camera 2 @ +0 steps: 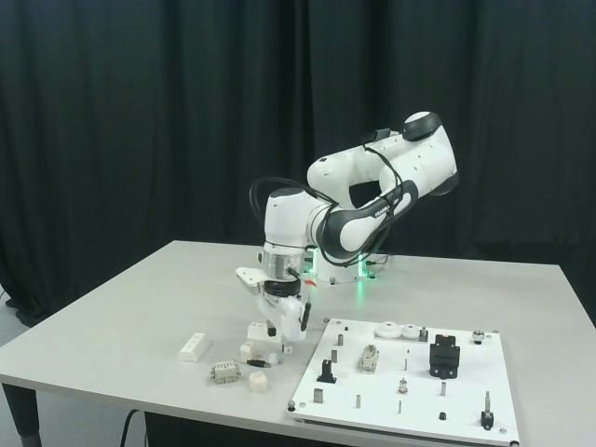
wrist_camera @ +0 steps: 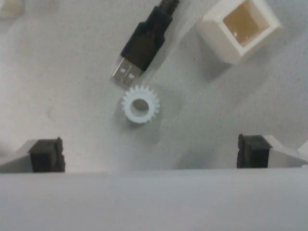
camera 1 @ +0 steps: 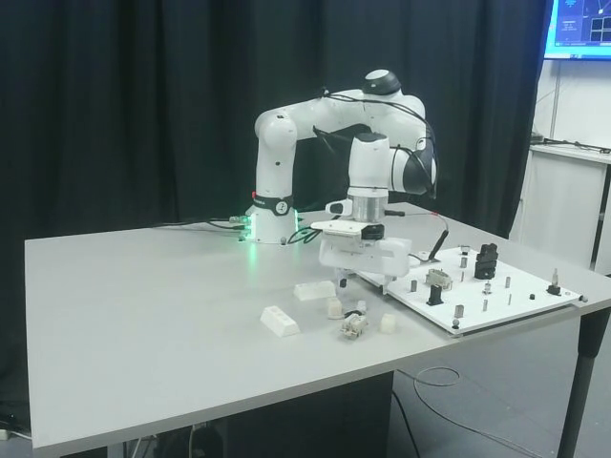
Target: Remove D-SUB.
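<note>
Gripper [wrist_camera: 149,153] jaws stand wide apart and empty, over a white gear [wrist_camera: 140,104] and a USB plug [wrist_camera: 139,45] lying loose on the table [camera 2: 140,298]. The D-SUB [camera 2: 370,358], judged to be the grey connector seated on the white board [camera 2: 466,410], is not under them. In the second room view it lies at 3 o'clock from the gripper, its long axis apparently running 12 to 6.

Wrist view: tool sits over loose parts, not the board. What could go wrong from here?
1. The tool hangs open over the small white toothed gear and the black USB plug; coming down here would likely grab or knock those, not a D-SUB.
2. The white square open-topped housing lies close by and could be bumped.
3. The white board with fixtures lies beside the tool, so a low sideways move could clip its edge.
</note>
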Controlling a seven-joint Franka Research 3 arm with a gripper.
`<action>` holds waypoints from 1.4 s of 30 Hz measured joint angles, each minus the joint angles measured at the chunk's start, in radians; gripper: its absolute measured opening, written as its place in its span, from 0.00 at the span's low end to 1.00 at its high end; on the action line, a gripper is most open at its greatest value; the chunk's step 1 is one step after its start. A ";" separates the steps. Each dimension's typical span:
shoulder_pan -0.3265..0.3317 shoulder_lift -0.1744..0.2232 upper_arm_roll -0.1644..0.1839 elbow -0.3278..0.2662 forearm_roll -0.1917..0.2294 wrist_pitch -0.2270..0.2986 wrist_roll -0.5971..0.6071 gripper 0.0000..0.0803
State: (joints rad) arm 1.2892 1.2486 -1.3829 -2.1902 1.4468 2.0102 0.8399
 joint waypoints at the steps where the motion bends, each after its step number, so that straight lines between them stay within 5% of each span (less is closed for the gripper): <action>1: 0.000 0.000 -0.002 0.000 0.000 0.000 0.000 1.00; 42: 0.010 0.000 -0.070 0.033 -0.022 -0.016 0.059 1.00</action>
State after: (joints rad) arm 1.2995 1.2486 -1.4524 -2.1568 1.4252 1.9944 0.8990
